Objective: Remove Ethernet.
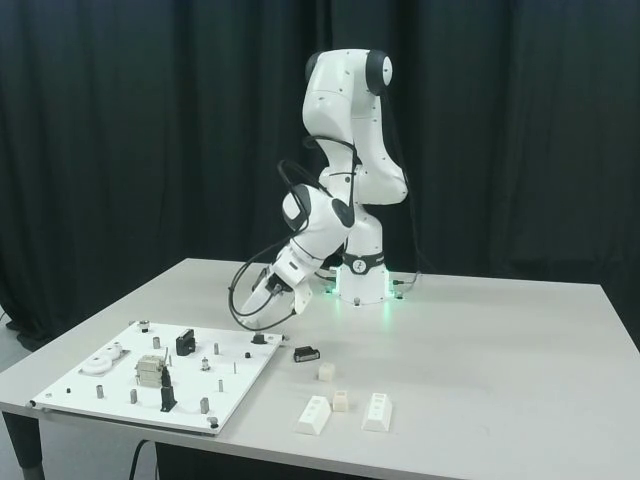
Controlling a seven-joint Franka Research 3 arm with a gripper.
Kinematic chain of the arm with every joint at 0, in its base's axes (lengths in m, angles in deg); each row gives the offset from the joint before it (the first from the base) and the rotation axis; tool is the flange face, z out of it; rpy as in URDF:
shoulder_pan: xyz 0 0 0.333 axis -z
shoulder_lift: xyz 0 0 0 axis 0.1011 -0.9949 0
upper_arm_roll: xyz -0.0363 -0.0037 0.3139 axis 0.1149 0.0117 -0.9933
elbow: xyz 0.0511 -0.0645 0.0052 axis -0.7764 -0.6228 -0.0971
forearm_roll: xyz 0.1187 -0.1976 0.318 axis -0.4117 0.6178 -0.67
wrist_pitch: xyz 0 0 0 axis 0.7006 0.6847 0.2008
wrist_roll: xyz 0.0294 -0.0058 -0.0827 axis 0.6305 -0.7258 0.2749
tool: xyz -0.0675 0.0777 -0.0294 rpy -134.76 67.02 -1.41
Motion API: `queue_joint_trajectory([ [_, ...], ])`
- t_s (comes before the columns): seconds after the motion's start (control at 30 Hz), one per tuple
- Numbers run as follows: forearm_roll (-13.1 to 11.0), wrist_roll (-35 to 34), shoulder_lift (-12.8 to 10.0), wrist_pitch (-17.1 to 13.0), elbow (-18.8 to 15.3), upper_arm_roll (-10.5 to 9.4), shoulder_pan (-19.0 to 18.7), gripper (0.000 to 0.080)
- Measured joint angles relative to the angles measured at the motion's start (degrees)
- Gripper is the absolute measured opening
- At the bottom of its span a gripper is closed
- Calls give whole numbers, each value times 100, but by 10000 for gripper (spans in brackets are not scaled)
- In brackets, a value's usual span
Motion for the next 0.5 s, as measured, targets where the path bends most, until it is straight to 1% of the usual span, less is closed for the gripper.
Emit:
queue_joint_trajectory([
  [0.2, -38, -1, -58, -24, -1, 1, 0, 800],
  [0.5, -221, -65, -114, -123, -5, 1, 0, 800],
])
